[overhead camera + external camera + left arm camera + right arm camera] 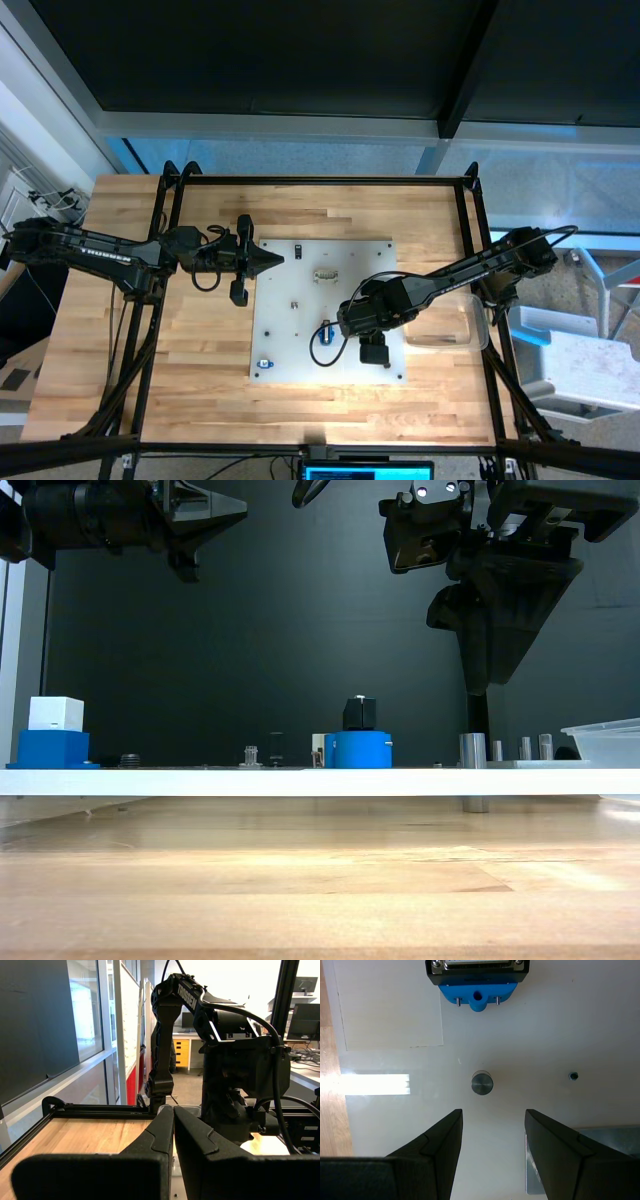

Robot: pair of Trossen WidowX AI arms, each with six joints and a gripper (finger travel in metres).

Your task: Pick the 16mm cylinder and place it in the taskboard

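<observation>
The 16mm cylinder (482, 1083) stands upright on the taskboard (545, 1020), toward its right edge, with its round top facing the right wrist camera. In the low view it (472, 750) is directly below the right gripper (492, 1111), not touching it. The fingers (440, 1145) of this gripper are spread apart and grasp nothing. The right arm reaches inward from the tabletop's right edge and its wrist bends so the gripper points straight down. The left gripper (265, 258) hangs high over the taskboard's left edge, pointing level toward the right, its fingers (200, 1145) pressed together on nothing
</observation>
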